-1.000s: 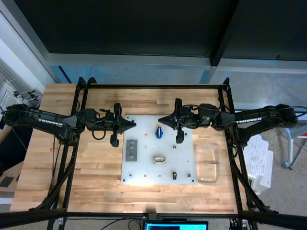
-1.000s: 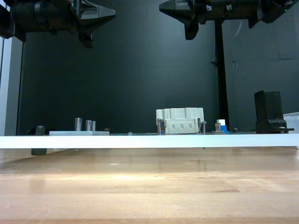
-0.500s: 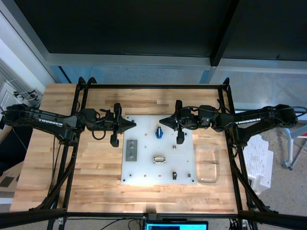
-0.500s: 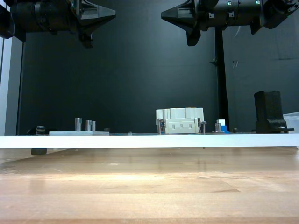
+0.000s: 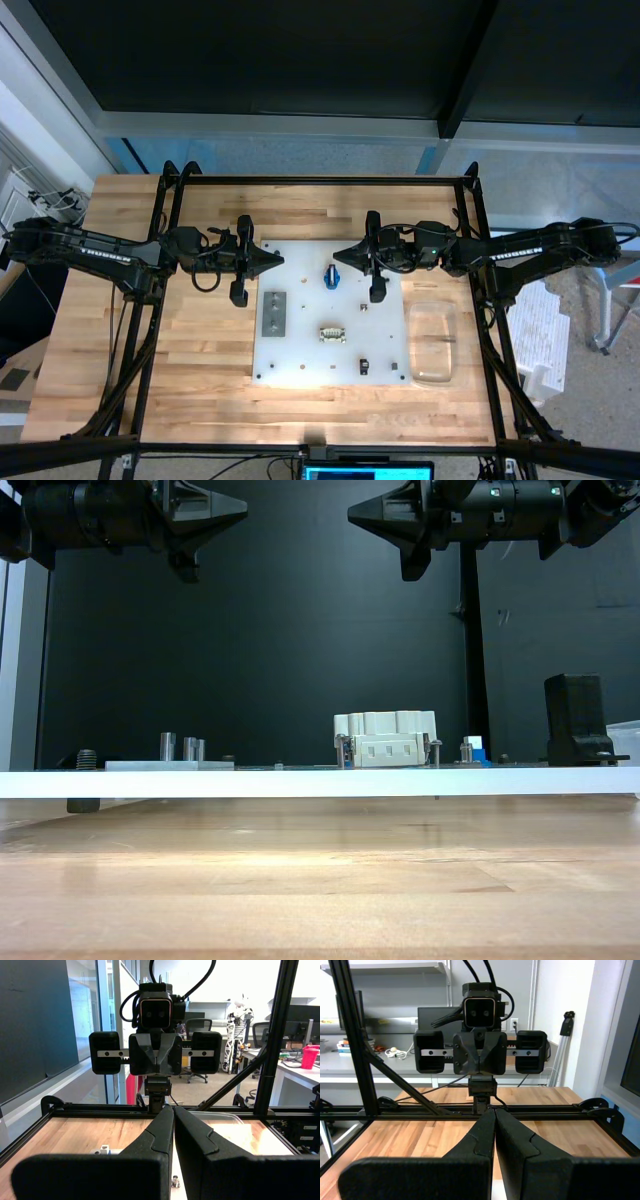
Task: Pick the 16mm bar and install on taskboard
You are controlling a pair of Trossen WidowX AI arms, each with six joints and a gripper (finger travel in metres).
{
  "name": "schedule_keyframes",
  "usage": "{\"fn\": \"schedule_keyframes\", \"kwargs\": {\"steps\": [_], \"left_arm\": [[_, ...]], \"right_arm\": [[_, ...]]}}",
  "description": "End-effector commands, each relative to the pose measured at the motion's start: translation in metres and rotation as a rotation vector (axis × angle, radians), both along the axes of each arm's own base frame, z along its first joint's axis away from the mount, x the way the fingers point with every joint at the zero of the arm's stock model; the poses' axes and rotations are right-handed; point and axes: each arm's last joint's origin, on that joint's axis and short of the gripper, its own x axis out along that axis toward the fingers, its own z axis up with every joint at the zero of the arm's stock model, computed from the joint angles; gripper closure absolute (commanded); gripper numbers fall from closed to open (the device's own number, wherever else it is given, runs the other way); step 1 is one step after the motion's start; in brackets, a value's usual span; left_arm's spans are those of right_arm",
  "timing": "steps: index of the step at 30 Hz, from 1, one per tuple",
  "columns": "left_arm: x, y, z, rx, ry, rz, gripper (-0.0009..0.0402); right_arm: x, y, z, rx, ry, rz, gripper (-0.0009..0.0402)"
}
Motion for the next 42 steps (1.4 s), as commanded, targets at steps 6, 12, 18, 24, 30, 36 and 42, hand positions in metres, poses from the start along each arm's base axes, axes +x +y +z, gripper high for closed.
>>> {"fn": "schedule_keyframes", "kwargs": {"steps": [6, 12, 18, 24, 30, 36, 42], "left_arm": [[0.0, 0.0, 0.0, 0.0, 0.0, 0.0, 0.0393], [0.0, 0.0, 0.0, 0.0, 0.0, 0.0, 0.0393], [0.0, 0.0001, 0.0, 0.0, 0.0, 0.0, 0.0393], [0.0, 0.0001, 0.0, 0.0, 0.0, 0.0, 0.0393], [0.0, 0.0001, 0.0, 0.0, 0.0, 0.0, 0.0393], [0.0, 0.0, 0.0, 0.0, 0.0, 0.0, 0.0393], [0.0, 0.0, 0.0, 0.0, 0.0, 0.0, 0.0393]], "right_arm": [[0.0002, 0.0001, 0.0001, -0.001, 0.001, 0.0, 0.0393], [0.0014, 0.0001, 0.004, -0.002, -0.002, -0.001, 0.0393], [0.0016, -0.0001, 0.0033, -0.001, 0.003, -0.001, 0.0393], [0.0016, -0.0001, 0.0033, -0.003, 0.002, -0.001, 0.0393], [0.0016, 0.0001, 0.0033, -0.009, 0.002, -0.001, 0.0393], [0.0016, 0.0001, 0.0033, -0.009, 0.002, 0.0, 0.0393], [0.0016, 0.0001, 0.0033, -0.009, 0.002, 0.0, 0.0393]]}}
